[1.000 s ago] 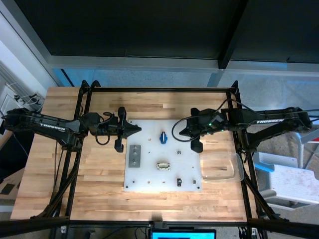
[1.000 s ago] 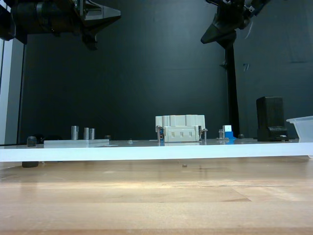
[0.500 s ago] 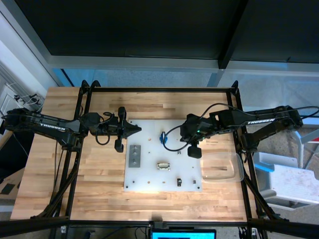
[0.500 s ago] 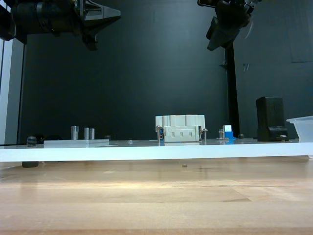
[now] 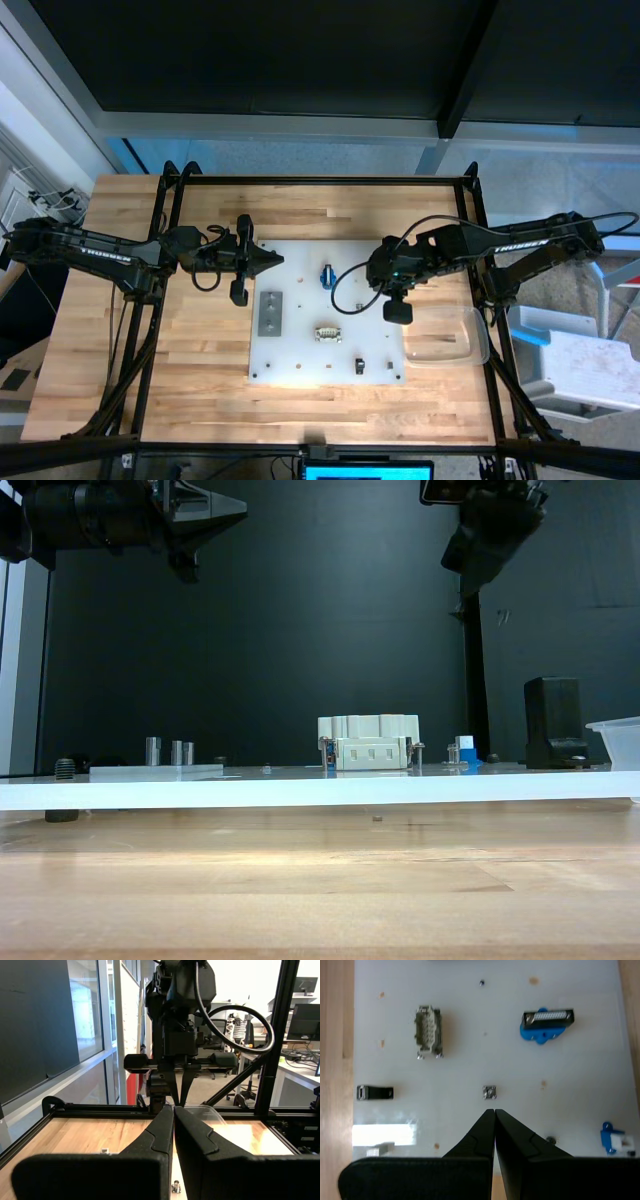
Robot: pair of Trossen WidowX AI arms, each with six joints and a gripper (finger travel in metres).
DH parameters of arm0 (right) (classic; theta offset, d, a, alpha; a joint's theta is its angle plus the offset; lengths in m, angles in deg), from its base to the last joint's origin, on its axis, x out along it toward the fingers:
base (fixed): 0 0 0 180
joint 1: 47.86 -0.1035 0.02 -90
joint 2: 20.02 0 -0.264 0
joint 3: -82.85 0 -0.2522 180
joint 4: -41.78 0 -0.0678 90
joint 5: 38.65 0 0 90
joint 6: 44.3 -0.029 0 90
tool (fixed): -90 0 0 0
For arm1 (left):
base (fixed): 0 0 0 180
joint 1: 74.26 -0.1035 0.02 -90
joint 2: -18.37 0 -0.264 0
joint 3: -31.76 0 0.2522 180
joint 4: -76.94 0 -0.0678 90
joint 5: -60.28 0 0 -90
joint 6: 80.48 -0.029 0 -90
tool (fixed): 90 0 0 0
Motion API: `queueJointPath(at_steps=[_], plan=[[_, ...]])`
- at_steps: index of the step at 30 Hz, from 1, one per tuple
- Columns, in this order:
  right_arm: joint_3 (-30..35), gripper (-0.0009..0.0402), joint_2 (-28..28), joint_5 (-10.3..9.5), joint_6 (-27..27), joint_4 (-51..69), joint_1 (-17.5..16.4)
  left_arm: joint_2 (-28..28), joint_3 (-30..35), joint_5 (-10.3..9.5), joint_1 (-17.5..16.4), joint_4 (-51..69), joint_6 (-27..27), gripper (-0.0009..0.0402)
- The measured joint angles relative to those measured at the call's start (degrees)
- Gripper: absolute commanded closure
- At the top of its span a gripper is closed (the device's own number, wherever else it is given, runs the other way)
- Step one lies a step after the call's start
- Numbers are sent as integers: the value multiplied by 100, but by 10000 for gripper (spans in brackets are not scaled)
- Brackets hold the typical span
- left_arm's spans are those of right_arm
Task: Pick the 16mm bar from the taskboard and place it in the container
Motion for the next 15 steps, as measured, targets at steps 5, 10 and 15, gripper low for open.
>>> queueJointPath(at_steps=[5,10,15], plan=[[44,393,0,0,-144,205,-142,0,2,0,0,2,0,393],[48,393,0,0,-278,306,-317,0,0,0,0,2,0,393],[46,393,0,-4,-490,479,-466,0,0,0,0,2,2,393]])
